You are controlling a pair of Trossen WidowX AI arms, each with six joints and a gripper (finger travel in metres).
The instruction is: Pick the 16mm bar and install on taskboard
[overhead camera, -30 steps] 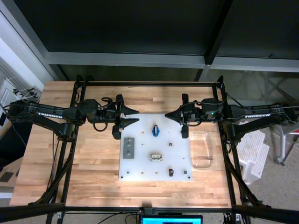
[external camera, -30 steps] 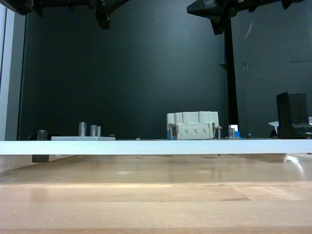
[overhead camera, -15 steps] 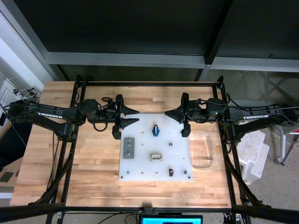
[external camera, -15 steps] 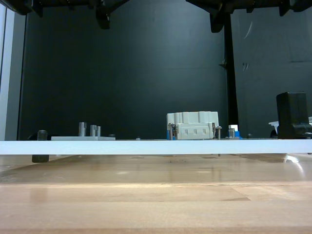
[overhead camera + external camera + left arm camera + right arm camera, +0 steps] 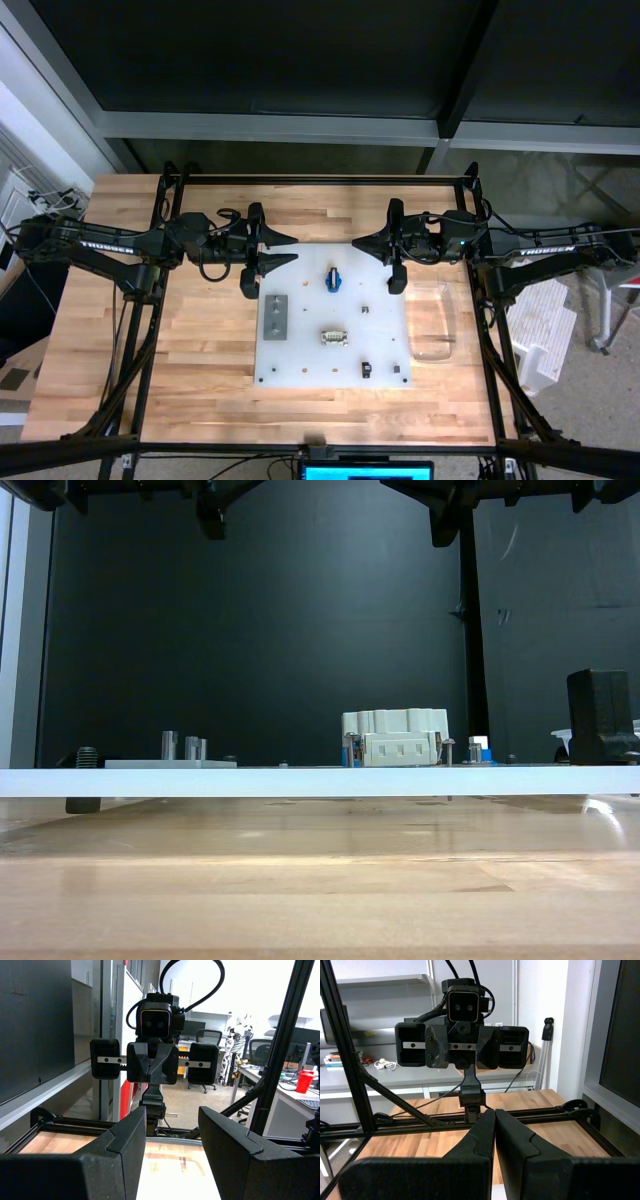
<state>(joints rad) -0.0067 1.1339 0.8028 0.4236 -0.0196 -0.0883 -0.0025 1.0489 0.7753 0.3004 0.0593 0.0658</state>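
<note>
A grey block on the left side of the white taskboard carries short metal pegs. I cannot tell which of them is the 16mm bar. No loose bar shows anywhere. My left gripper hovers high over the board's far left corner, open, with nothing between its fingers. My right gripper hovers over the board's far edge facing the left one, shut, with its fingers pressed together and nothing visible in them. In the low view only the undersides of both grippers show, far above the board.
The board also carries a blue part, a beige connector and a black block. A clear tray lies on the wood just right of the board. A black frame surrounds the table.
My right gripper has shifted a little to the left and upward over the board's far edge. The left arm has not moved.
</note>
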